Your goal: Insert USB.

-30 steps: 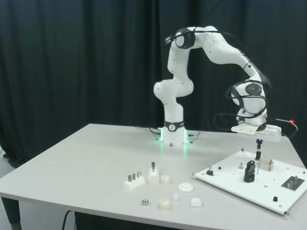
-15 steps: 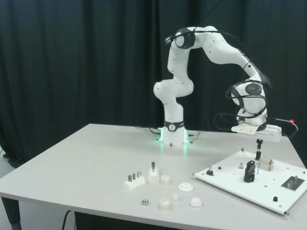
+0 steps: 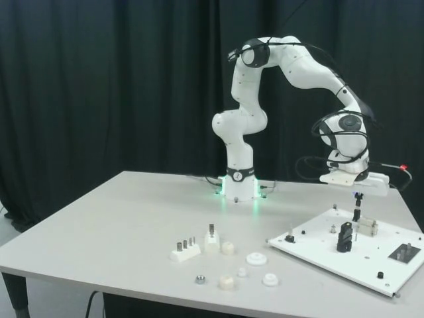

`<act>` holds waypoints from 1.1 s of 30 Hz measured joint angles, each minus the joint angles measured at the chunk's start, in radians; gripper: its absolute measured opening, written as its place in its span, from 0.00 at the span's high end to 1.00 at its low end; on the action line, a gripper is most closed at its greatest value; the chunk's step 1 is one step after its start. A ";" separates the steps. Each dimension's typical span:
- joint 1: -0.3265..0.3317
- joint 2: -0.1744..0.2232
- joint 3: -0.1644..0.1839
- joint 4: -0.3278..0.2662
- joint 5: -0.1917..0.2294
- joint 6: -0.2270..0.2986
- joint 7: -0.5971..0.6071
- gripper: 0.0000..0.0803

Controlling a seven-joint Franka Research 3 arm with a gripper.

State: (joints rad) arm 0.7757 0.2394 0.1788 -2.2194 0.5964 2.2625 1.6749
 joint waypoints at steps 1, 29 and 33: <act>0.000 0.000 0.000 0.000 0.000 0.001 0.000 0.89; 0.000 0.001 0.001 -0.004 -0.014 0.009 0.000 0.89; 0.000 0.001 0.001 -0.005 -0.014 0.011 0.000 0.89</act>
State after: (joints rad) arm 0.7758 0.2408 0.1793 -2.2242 0.5821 2.2734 1.6749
